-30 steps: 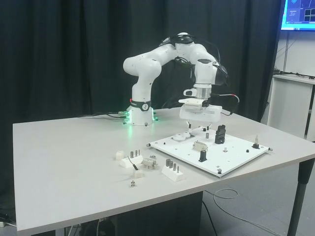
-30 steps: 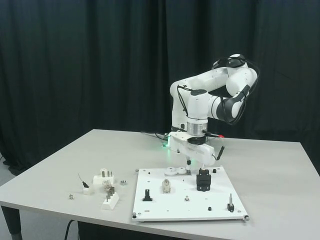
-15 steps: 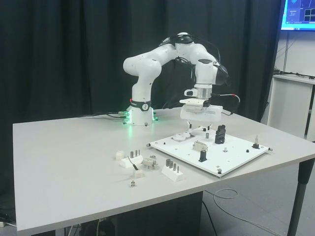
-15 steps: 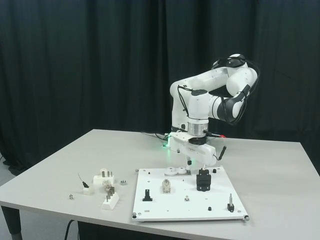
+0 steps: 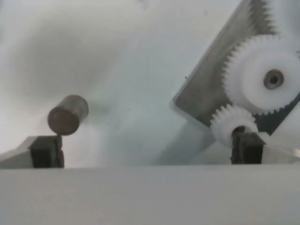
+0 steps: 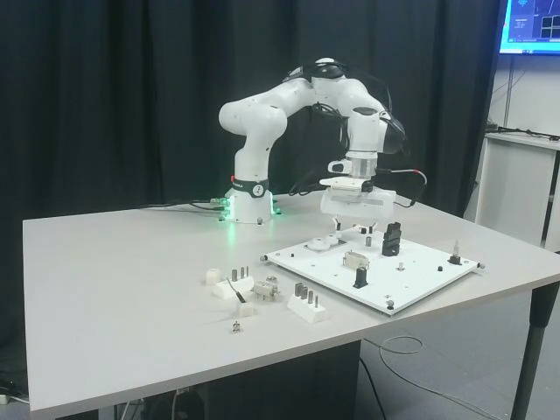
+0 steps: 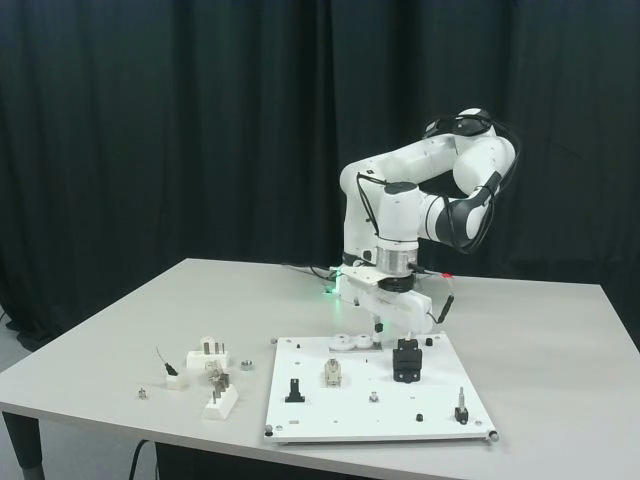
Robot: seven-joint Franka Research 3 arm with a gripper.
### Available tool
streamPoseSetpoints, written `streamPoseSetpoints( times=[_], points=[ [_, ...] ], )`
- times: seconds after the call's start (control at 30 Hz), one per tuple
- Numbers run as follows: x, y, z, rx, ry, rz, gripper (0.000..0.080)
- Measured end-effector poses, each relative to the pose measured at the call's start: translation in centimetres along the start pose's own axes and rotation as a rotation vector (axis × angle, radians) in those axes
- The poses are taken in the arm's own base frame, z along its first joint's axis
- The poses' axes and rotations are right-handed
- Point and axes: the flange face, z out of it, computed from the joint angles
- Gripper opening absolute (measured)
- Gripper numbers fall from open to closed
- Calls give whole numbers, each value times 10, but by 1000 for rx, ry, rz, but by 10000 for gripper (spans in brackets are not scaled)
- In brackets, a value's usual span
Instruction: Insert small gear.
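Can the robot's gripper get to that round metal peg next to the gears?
Probably yes. The gripper hangs open just above the white board, and the peg stands free beside one fingertip, nothing covering it.

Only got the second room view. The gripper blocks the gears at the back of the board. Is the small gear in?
Observer: In the wrist view the small gear lies flat on the grey plate, its teeth meeting the large gear.
Operator: Is the gripper holding it?
Observer: No. The gripper is open. One fingertip hangs over the gear's hub and hides the shaft, and the other is well away from the gear.
Operator: Anything near that other one?
Observer: A metal peg stands up from the white board right beside it.
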Motion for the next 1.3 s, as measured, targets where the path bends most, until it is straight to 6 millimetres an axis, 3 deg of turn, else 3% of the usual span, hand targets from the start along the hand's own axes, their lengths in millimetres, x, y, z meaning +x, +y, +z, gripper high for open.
streamPoseSetpoints(
  times=[0.67,1.3],
  points=[
    [-1,1,-2,-1,20,-14,800],
    [14,7,-2,-15,38,-5,800]
  ],
)
